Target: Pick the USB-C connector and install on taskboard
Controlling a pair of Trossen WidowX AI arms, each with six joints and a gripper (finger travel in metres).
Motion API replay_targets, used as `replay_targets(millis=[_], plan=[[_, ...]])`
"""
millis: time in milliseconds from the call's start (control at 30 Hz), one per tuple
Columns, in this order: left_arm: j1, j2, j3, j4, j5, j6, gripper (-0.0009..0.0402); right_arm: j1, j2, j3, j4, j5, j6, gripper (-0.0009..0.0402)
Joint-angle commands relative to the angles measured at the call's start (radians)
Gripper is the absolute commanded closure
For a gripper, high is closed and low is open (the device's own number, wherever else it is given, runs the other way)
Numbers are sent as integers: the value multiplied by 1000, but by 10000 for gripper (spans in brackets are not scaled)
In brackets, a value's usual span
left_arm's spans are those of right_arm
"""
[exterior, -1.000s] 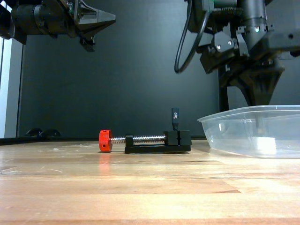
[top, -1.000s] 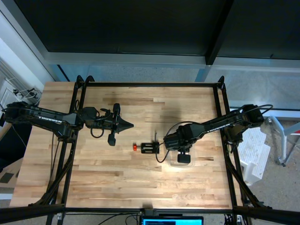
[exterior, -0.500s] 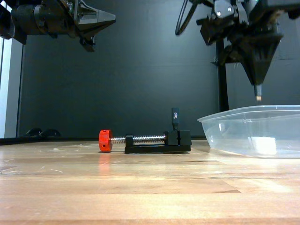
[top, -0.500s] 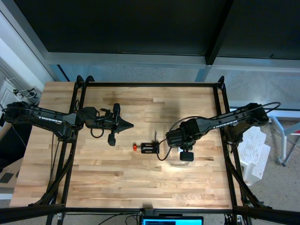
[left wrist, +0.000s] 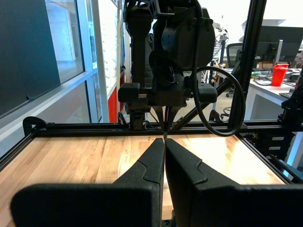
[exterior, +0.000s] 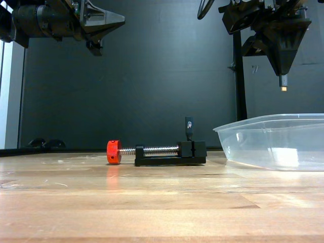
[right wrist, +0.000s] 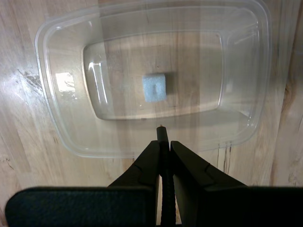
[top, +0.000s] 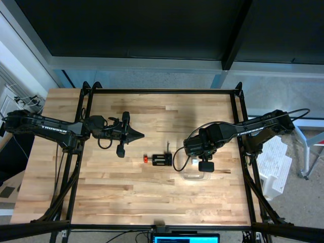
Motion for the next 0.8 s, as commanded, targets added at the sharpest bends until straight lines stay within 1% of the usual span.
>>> replay_targets(millis=[33, 267, 333, 400, 433, 467, 533, 800], plan=[[0, 0, 0, 0, 0, 0, 393, 0, 5, -2, 6, 1, -14, 393], [0, 0, 0, 0, 0, 0, 393, -11, 39, 4, 44, 1, -40, 393], [0, 0, 0, 0, 0, 0, 393, -16, 61, 17, 45, 5, -50, 393], [0, 0, 0, 0, 0, 0, 393, -21, 85, 38, 48, 18, -52, 393], [0, 0, 0, 0, 0, 0, 393, -22, 99, 51, 47, 27, -51, 393], [0, 0, 0, 0, 0, 0, 393, -26, 113, 65, 47, 27, -51, 393], [0, 0, 0, 0, 0, 0, 393, -32, 145, 101, 46, 19, -51, 393], [0, 0, 0, 0, 0, 0, 393, -52, 291, 282, 13, 20, -51, 393]])
